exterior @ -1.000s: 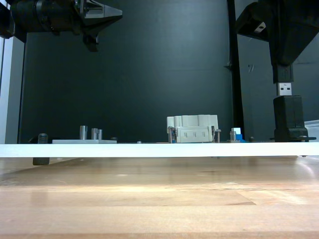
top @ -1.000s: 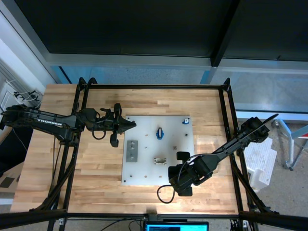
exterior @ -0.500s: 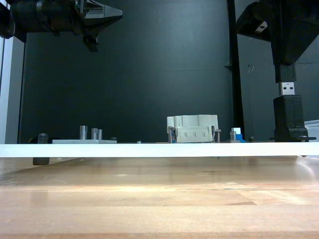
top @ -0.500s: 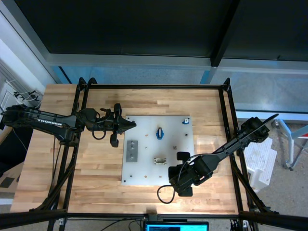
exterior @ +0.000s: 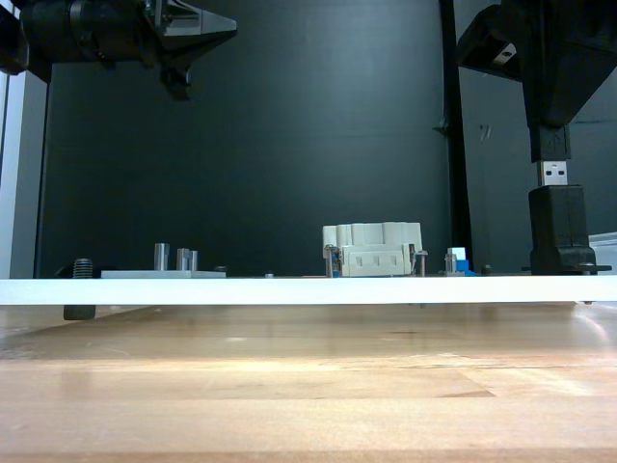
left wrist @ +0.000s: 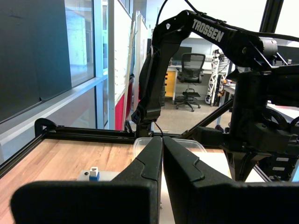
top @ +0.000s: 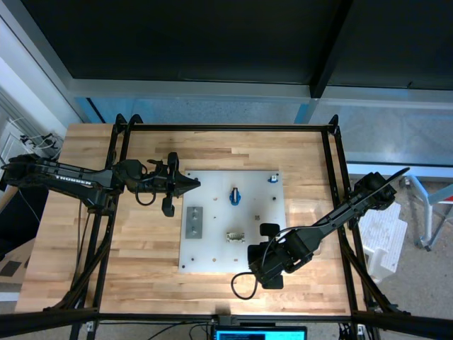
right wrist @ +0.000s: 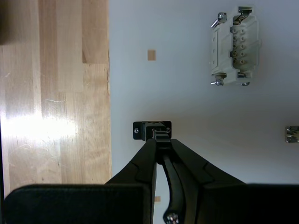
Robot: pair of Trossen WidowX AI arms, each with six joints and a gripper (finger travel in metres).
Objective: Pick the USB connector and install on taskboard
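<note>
Barely any shift: USB connector [exterior: 551, 172] hangs just above the black socket [exterior: 559, 230] on the taskboard [top: 212, 261].
Right claw [right wrist: 160, 143] pinches its body, probably stiff and light; the metal tip needs squaring. Left claw [left wrist: 162, 140], closed, parked aloft at left.

- The right end effector [right wrist: 161, 141], closed on the USB connector [exterior: 551, 172], is held just above a black socket [exterior: 559, 231]; a narrow gap is left.
- The beige socket [exterior: 373, 249] is set well aside on the taskboard [exterior: 241, 290].
- The left end effector [exterior: 217, 21], fingers together, is held high, well apart.
</note>
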